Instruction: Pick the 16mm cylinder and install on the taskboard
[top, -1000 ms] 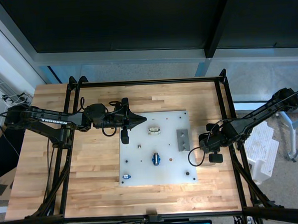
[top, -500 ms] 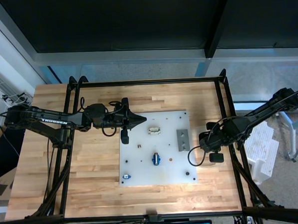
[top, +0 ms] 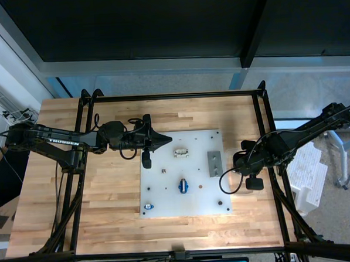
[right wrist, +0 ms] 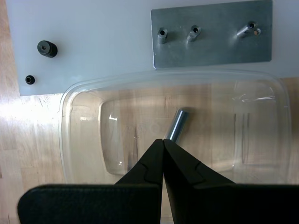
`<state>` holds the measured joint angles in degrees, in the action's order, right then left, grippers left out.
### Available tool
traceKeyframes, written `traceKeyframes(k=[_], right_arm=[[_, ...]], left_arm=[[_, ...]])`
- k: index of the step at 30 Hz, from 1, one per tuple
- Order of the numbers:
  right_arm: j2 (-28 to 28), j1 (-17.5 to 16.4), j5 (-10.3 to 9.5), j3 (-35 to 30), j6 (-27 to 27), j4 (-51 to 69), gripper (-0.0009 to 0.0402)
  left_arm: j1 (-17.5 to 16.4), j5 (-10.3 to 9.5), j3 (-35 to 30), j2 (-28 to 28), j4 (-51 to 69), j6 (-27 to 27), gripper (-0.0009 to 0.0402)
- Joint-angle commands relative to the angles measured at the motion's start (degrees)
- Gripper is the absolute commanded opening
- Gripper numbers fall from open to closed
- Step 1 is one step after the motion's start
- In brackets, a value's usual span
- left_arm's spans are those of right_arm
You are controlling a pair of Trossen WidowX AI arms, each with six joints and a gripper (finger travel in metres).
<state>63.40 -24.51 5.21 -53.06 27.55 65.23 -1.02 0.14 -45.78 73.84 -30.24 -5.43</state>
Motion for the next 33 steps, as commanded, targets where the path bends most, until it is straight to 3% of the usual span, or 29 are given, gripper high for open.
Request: traceKeyframes(k=[1, 8, 11, 13, 29, 33], right_arm=[[0.02, -0.02, 0.31, 0.04, 0.11, 0.35, 0.0], [0.02, 0.0, 1.38, 0.09, 0.31, 0.52, 0.0], [0.02, 0.0, 4.02, 0.11, 0.52, 0.52, 0.0], [0.02, 0.0, 4.33, 0.11, 0.52, 0.57, 0.0003], [-0.42, 0.17, 8.79, 4.68, 6.51, 2.21, 0.0085], [-0.42, 0.26, 8.79, 6.05, 8.85, 2.21, 0.0097]], left_arm=[[0.0, 0.02, -0.02, 0.02, 0.0, 0.0, 0.0], [0.0, 0.02, -0.02, 0.02, -0.02, 0.0, 0.0], [0.0, 0.02, -0.02, 0.02, 0.0, 0.0, 0.0], [0.0, 0.02, -0.02, 0.02, 0.0, 0.0, 0.0], [0.0, 0.02, -0.02, 0.02, 0.0, 0.0, 0.0], [0.0, 0.02, -0.02, 0.02, 0.0, 0.0, 0.0]])
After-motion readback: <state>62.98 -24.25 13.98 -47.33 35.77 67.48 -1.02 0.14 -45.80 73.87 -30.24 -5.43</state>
